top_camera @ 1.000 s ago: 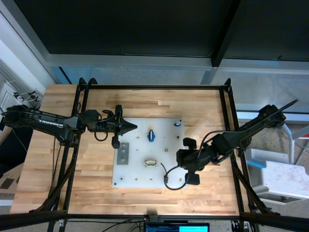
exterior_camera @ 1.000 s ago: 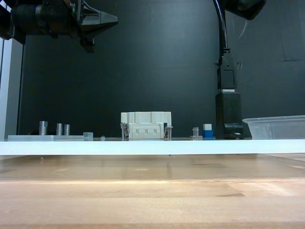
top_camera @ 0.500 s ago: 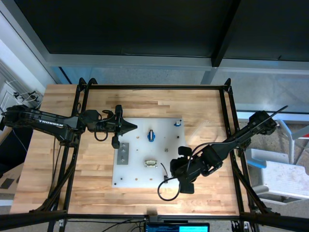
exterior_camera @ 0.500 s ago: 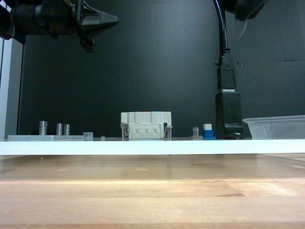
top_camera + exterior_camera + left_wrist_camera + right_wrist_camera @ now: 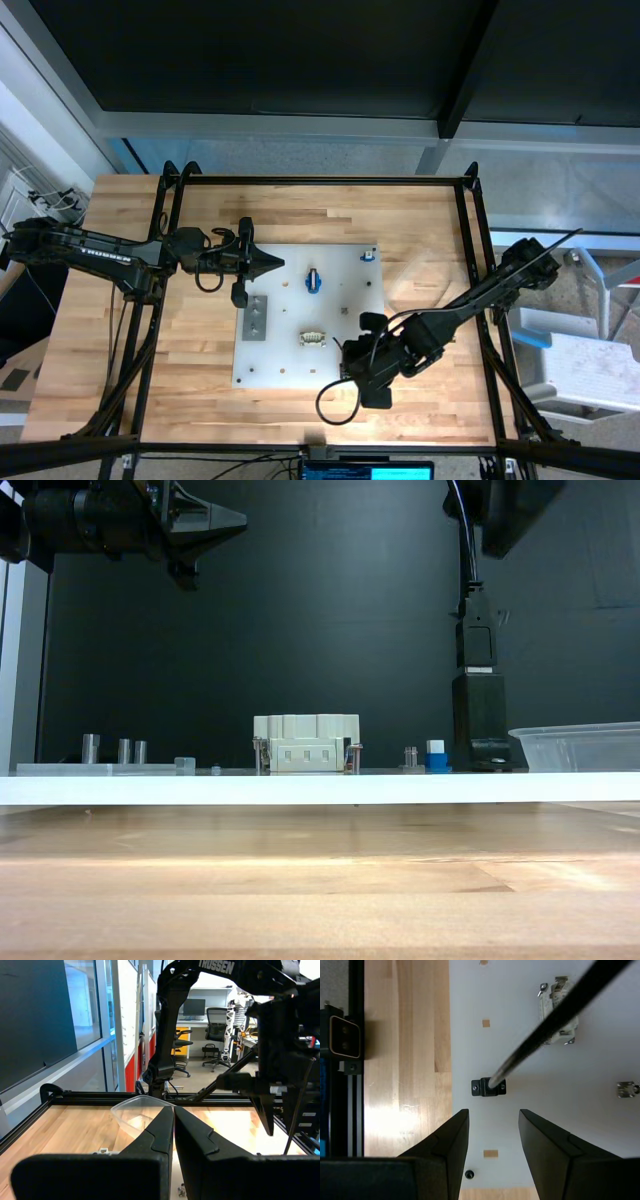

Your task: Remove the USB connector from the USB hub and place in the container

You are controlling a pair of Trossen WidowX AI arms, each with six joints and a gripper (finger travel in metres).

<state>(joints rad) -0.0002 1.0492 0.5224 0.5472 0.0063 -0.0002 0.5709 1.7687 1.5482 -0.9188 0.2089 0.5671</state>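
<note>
Black against the dark backdrop, the tiny black USB connector (image 5: 477, 640) with its thin black cable stands upright, plugged into the small black squarish USB hub (image 5: 477, 720), which sits on the flat white task board (image 5: 290, 300). The clear plastic container (image 5: 580, 745) rests just beside the hub, on its right in the low view. The plug's long axis is vertical, so the right wrist camera, looking straight down, meets the USB hub (image 5: 489, 1087) end-on. From there the cable slants away over the silver-beige rectangular connector (image 5: 559, 1010). The right gripper (image 5: 492, 1145) hangs above the board with its jaws spread wide and nothing between them. The hub lies just beyond the fingertips, in line with the gap but not inside it. In the high view the right gripper (image 5: 358, 368) hides the hub beneath it, with the cable's loop curling out toward the near edge of the wooden table (image 5: 200, 400). The left gripper (image 5: 268, 262) hovers over the board's far left side, well apart from the hub, with its jaws pressed together and empty. The right arm is plainly the nearer one. The coming move probably calls for a short advance and a descent until the fingers straddle the plug body below the cable. After that would come a squeeze and a straight upward pull along the plug's axis. A grip on the slanting cable alone could slip.
</note>
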